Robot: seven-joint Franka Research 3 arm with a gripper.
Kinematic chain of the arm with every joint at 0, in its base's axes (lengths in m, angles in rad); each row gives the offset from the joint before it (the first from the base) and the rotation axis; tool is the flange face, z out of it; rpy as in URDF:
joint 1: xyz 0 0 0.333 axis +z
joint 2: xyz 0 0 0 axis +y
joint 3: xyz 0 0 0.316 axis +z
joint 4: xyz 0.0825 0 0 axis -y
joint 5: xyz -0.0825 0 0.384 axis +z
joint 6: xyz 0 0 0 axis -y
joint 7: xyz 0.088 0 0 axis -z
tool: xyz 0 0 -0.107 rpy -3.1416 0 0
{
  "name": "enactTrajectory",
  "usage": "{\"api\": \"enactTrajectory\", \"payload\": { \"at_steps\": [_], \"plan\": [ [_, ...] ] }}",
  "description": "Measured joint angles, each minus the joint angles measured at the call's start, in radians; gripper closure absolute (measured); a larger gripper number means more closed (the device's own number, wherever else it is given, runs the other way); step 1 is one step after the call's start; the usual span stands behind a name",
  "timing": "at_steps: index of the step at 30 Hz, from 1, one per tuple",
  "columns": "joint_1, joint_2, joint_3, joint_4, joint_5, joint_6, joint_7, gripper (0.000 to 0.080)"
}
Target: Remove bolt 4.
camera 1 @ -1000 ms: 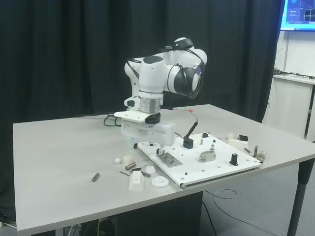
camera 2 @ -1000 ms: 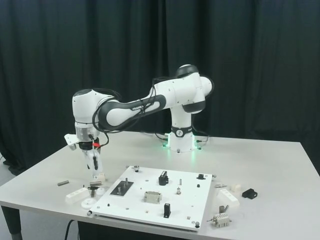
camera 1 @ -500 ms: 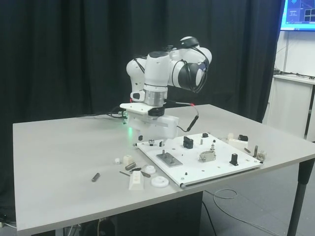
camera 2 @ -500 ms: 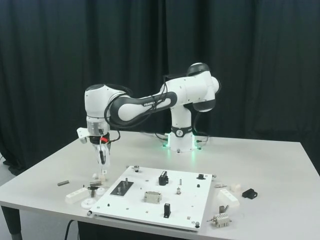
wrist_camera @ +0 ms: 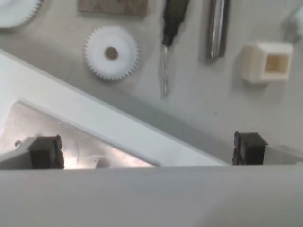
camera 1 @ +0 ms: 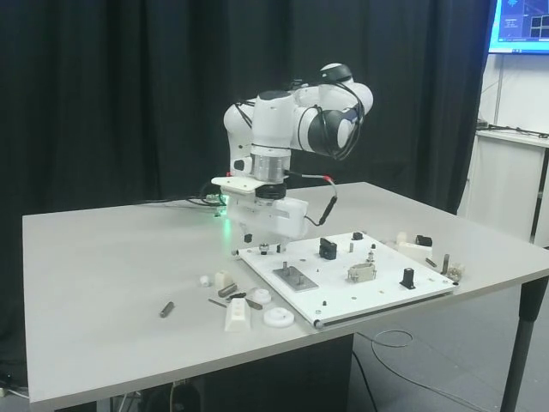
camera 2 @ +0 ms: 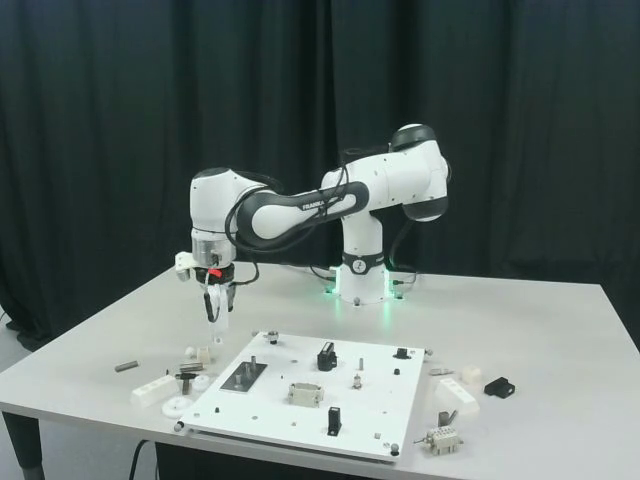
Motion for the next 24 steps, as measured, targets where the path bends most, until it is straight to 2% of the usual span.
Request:
{"api": "enactTrajectory", "payload": {
  "at_steps": [24],
  "plan": [
    [0.168,-0.001,0.009,-0.244,0.018,0.084,0.059,0.0003]
  ]
}}
